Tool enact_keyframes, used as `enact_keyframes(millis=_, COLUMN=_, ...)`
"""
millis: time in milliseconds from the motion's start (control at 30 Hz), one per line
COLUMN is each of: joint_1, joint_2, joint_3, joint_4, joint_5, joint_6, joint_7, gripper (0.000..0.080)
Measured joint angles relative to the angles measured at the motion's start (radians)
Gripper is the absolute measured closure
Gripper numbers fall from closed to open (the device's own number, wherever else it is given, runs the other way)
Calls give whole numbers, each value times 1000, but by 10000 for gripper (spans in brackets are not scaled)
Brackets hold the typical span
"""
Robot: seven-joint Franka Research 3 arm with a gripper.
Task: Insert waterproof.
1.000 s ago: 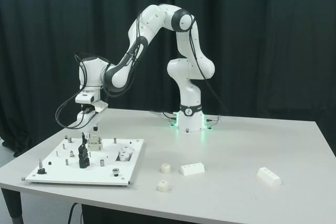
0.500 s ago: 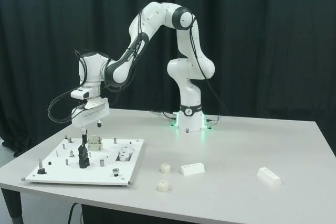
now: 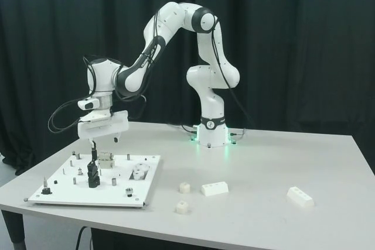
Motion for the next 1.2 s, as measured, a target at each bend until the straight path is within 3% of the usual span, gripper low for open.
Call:
enact_keyframes(millis=633, joint_1=31, joint_2=-15, joint_3=3, joint_4=-40, joint_5=23, joint_6=-10, joint_7=313, gripper=3)
enact_keyframes(millis=1200, joint_1=39, joint_2=-31, joint_3=2, joint_4=-84, joint_5=31, joint_6=1, joint_7=345, gripper=3)
